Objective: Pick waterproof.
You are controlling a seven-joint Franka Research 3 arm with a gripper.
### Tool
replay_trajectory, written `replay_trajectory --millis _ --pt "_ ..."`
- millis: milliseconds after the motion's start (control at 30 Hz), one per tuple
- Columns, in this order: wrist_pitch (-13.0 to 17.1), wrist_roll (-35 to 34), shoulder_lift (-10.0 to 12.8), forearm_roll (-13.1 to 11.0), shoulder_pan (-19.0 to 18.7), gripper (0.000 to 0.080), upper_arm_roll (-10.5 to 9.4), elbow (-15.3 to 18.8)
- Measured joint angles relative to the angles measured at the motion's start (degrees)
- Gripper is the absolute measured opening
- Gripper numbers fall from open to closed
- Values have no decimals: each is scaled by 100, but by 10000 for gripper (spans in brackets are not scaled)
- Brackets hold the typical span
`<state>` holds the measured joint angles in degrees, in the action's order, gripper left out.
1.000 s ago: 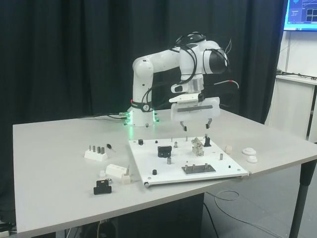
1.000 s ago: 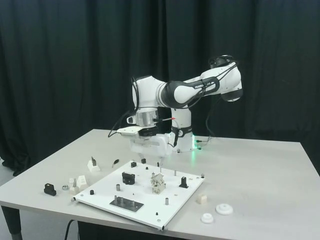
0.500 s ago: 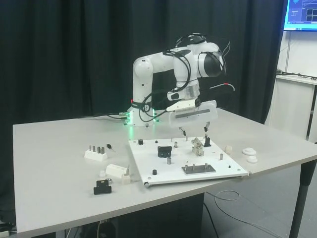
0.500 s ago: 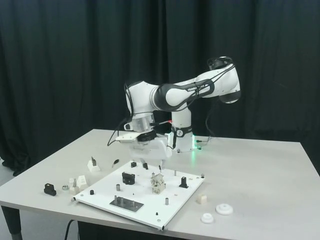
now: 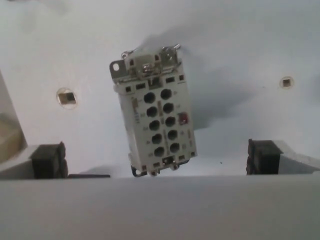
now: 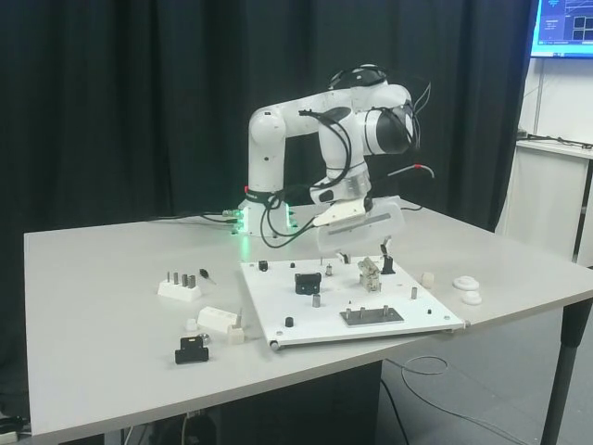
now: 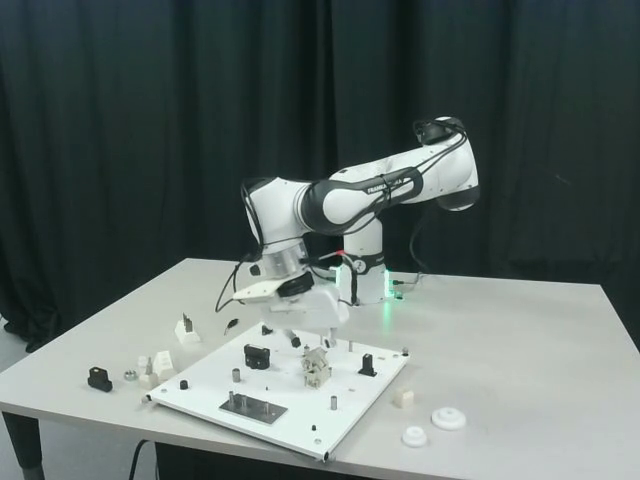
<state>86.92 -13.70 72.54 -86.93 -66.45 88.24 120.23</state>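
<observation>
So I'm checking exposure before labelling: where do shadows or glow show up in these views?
Wrist view: the connector throws a soft shadow on the white board. First room view: green glow at the arm's base; bright screen in the corner.

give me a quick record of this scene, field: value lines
target: connector with two rows of round sockets, standing on the white board
gripper: gripper hangs above the connector, jaws open on either side, not touching it
held: nothing
also on board: black block, metal plate
off board: white discs, black clip on the grey table
</observation>
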Motion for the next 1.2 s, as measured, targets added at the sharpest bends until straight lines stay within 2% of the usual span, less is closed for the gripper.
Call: replay_trajectory --millis 667,1200 --pt "8 239 26 -133 2 800 -120 65" --pt "179 241 50 -312 0 800 -242 66"
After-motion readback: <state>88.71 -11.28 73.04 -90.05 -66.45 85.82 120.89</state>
